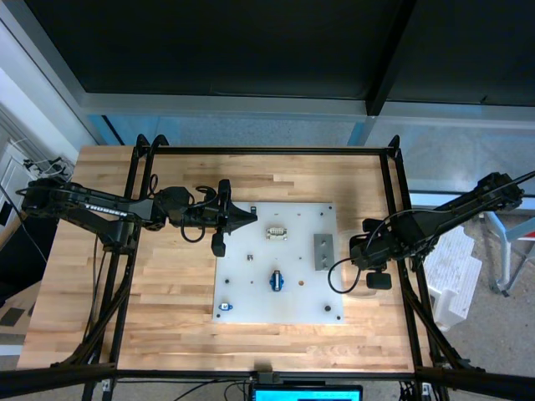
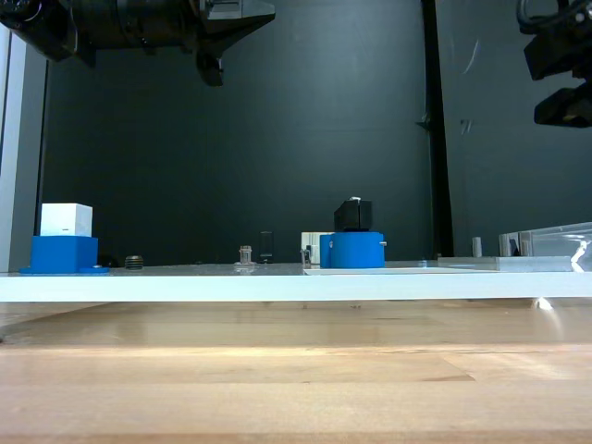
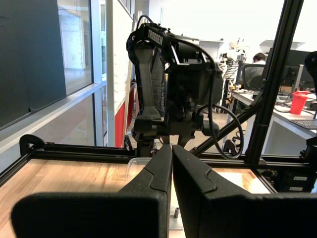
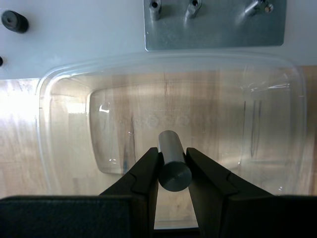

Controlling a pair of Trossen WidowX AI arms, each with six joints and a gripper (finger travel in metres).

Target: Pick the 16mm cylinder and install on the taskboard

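The 16mm cylinder (image 4: 172, 158), a short grey metal peg, is clamped between the fingers of my right gripper (image 4: 172, 152), which is shut on it. It hangs above a clear plastic tray (image 4: 44, 99), just off the right edge of the white taskboard (image 1: 251, 284). In the high view, the right gripper (image 1: 365, 251) is beside that edge. My left gripper (image 1: 247, 215) hovers high over the board's far left corner. Its fingers (image 3: 158, 168) are pressed together with nothing between them.
On the board are a grey metal block (image 1: 323, 251) with upright pegs (image 4: 192, 7), blue fittings (image 1: 276, 280), a beige connector (image 1: 276, 231) and a black knob (image 4: 15, 21). A black frame (image 1: 393, 217) surrounds the wooden table (image 1: 167, 334).
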